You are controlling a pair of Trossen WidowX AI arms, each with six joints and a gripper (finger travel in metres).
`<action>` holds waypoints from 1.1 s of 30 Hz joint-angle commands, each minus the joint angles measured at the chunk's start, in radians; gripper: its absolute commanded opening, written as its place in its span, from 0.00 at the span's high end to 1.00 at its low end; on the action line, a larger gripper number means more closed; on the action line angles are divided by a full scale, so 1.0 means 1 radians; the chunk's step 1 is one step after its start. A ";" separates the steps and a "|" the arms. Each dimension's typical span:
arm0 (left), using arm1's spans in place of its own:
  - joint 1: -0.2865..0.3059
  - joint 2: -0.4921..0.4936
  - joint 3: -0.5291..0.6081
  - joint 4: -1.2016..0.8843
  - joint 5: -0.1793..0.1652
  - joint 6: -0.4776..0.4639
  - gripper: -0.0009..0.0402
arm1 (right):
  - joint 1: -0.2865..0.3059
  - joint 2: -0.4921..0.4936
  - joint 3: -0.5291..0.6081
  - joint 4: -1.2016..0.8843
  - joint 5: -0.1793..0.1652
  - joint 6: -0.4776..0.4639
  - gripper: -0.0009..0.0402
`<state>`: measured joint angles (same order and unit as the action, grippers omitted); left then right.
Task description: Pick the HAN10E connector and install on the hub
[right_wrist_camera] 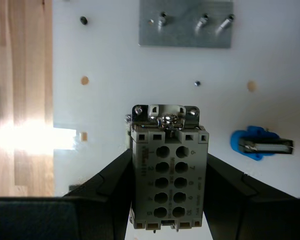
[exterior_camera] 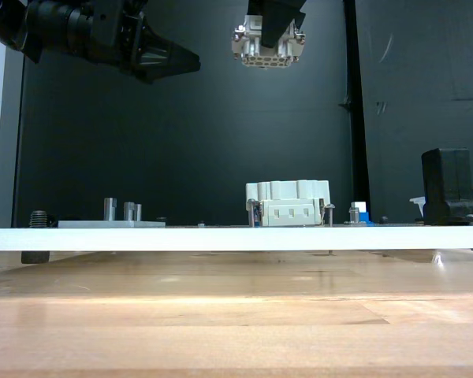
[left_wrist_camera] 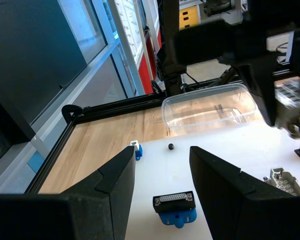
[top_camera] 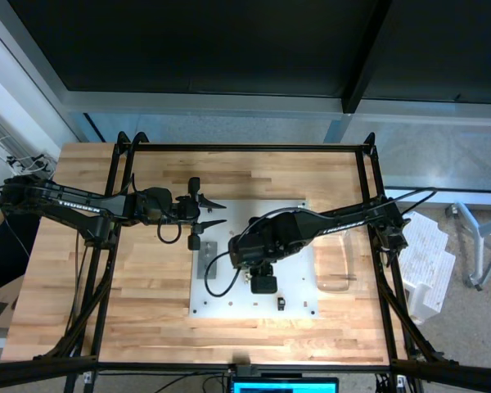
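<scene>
High: we see right gripper (top_camera: 263, 281) over board (top_camera: 299, 221); left gripper (top_camera: 215, 213) parked aside, fingers wide, empty. Low: HAN10E connector (exterior_camera: 266, 45) aloft, roughly over hub (exterior_camera: 288, 205), well apart; clearance for lineup, we reckon. R wrist: fingers (right_wrist_camera: 105, 182) clamp connector sides, keeping it square.

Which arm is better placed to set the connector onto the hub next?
Right. The right gripper holds the connector nearly over the hub; the left gripper hangs open and empty, off to the side.
</scene>
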<state>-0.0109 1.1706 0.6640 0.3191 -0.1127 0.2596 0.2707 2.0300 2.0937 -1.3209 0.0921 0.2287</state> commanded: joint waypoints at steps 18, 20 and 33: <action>0.000 0.001 0.001 0.000 0.000 0.000 0.61 | 0.027 0.040 -0.132 0.129 0.022 0.037 0.69; 0.000 0.001 0.001 0.000 0.001 0.000 0.61 | 0.027 0.040 -0.150 0.131 0.023 0.042 0.69; 0.000 0.001 0.001 0.000 0.001 0.000 0.61 | 0.029 0.040 -0.230 0.205 0.021 0.043 0.69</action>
<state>-0.0109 1.1713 0.6647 0.3191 -0.1123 0.2596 0.2985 2.0705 1.8679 -1.1225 0.1135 0.2737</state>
